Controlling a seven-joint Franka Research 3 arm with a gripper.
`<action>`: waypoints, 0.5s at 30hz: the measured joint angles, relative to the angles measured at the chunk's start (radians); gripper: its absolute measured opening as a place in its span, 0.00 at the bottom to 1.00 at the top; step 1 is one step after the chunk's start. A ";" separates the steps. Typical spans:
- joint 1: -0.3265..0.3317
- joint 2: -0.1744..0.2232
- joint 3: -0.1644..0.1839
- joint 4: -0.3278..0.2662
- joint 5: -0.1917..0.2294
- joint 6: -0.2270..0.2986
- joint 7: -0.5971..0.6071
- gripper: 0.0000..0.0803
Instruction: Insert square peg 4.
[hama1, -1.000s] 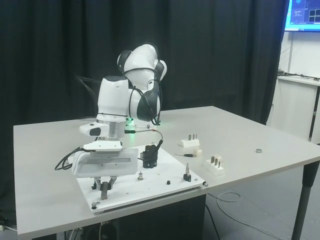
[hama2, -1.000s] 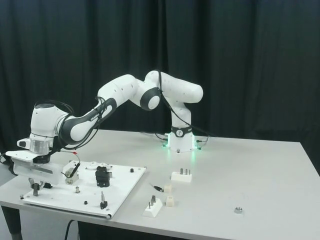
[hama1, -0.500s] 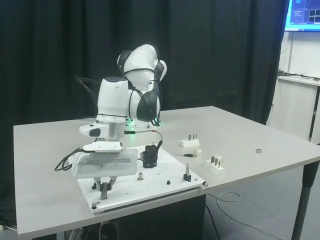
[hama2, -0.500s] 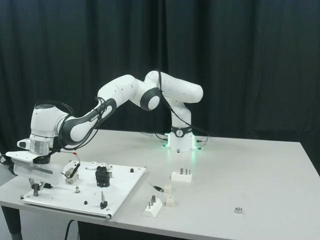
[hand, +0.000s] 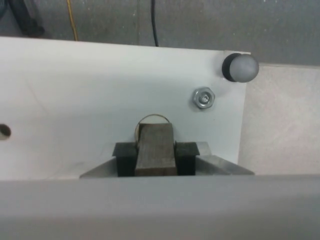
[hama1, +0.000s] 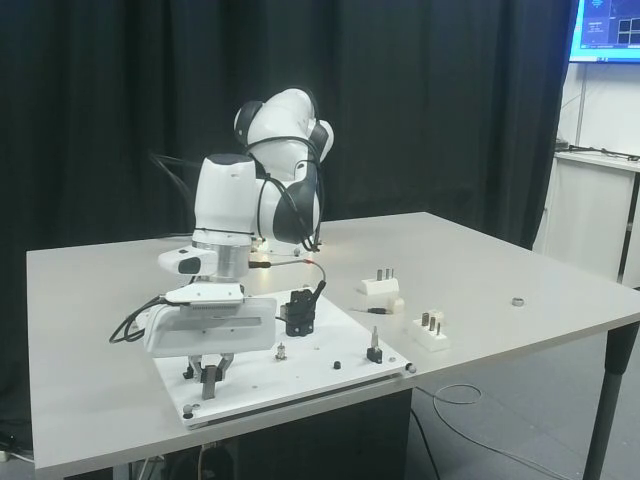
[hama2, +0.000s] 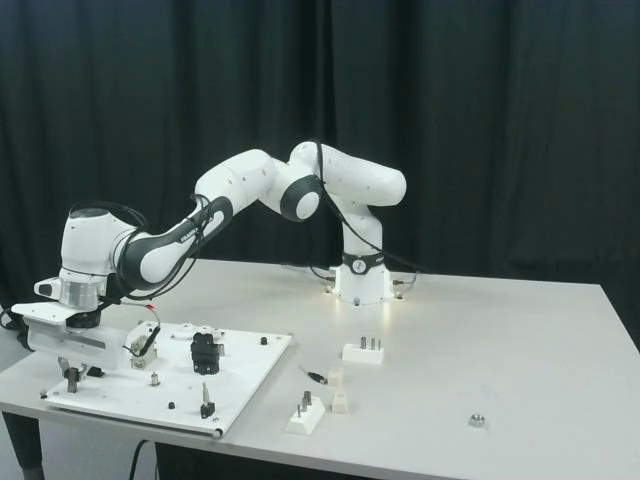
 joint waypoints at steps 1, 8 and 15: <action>0.000 0.000 0.000 0.000 0.001 0.000 0.001 0.19; -0.001 0.000 0.000 0.000 0.010 -0.002 0.015 0.19; -0.003 0.000 0.000 0.001 0.021 -0.007 0.025 0.19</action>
